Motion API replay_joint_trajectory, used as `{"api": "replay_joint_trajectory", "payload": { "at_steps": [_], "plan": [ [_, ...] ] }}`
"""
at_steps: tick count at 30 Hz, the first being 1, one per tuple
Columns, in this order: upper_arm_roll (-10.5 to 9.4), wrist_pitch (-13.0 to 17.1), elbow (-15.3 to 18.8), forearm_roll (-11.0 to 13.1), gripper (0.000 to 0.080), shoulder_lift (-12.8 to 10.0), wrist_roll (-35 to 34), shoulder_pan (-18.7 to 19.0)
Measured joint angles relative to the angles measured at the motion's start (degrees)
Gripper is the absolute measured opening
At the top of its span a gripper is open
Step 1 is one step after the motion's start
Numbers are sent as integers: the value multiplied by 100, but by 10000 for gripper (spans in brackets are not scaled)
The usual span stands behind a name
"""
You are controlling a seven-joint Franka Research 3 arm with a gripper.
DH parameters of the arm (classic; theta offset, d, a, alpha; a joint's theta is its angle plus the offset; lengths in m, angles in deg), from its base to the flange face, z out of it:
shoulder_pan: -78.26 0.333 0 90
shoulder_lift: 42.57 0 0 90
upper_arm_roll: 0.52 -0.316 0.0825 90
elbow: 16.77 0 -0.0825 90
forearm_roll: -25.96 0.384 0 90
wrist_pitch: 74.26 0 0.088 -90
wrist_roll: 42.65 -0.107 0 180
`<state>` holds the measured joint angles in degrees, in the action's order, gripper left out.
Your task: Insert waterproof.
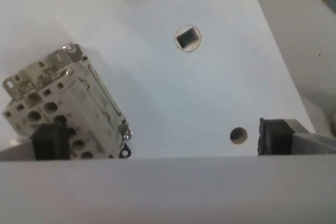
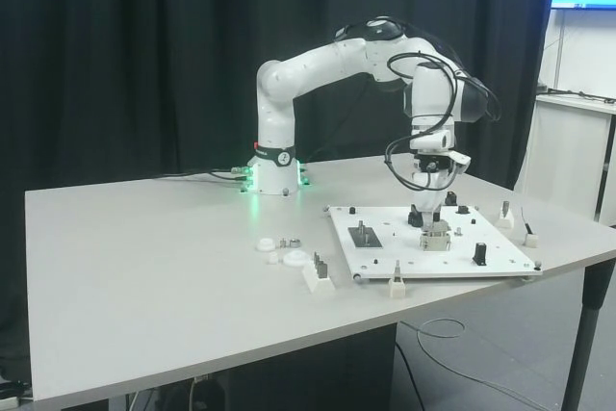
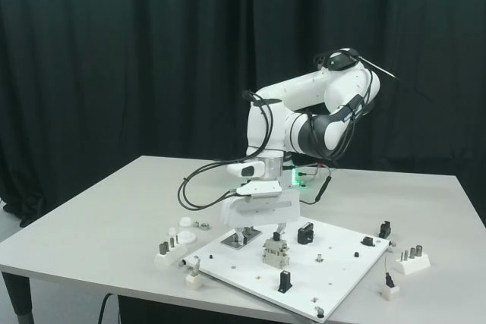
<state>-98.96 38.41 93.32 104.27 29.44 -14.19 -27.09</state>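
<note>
One claw (image 1: pixel 155 140) spread open | one fingertip over connector block (image 1: pixel 63 108) | white board (image 1: pixel 210 93) beneath

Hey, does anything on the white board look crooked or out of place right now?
Nothing looks damaged or spilled. In the wrist view the connector block sits at an angle to the white board's edge, with one finger against it and the other finger well apart.

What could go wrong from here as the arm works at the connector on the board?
The connector block sits off to one side of the end effector, against one finger while the other finger stands well clear. Closing now might push or twist it rather than clamp it. The white board carries several small upright fixtures nearby, so a sideways correction could clip one.
</note>
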Motion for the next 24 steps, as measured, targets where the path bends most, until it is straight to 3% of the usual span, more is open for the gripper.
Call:
{"api": "replay_joint_trajectory", "payload": {
  "at_steps": [24],
  "plan": [
    [-17, 37, -24, 0, 800, 0, 52, -1]
  ]
}}
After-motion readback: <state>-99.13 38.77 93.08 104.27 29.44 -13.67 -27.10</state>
